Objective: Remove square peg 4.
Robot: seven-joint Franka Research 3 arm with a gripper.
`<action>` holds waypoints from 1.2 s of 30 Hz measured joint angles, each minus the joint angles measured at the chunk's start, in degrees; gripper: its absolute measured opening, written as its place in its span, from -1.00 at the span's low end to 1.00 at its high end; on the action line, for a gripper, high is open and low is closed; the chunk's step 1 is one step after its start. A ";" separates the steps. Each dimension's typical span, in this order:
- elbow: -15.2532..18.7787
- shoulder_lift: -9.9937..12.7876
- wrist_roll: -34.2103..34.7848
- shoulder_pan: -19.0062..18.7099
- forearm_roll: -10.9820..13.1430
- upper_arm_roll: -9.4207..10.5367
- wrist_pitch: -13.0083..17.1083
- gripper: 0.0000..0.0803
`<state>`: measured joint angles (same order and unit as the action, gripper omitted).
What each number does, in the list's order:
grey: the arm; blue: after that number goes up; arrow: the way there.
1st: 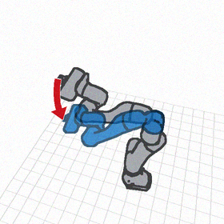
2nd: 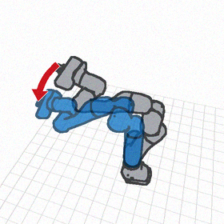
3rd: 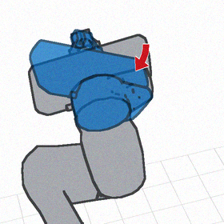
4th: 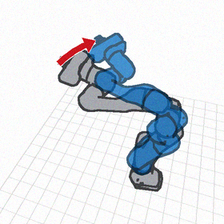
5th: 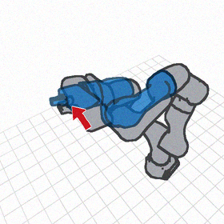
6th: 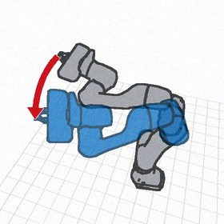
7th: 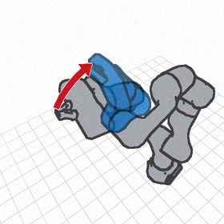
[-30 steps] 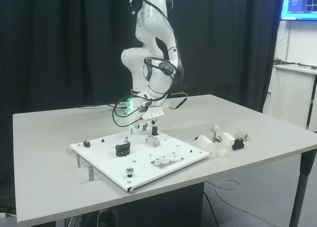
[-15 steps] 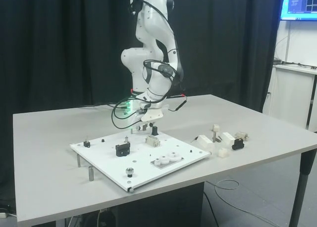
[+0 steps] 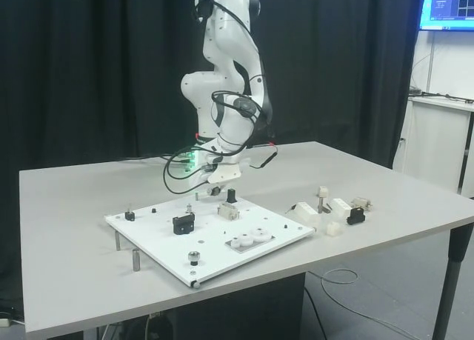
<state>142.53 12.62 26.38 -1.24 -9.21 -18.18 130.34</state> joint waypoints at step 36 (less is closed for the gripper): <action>-1.68 -2.90 0.00 -0.64 -0.53 -0.41 -6.56 -0.61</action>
<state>140.84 9.72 26.37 -1.87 -9.74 -18.59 123.78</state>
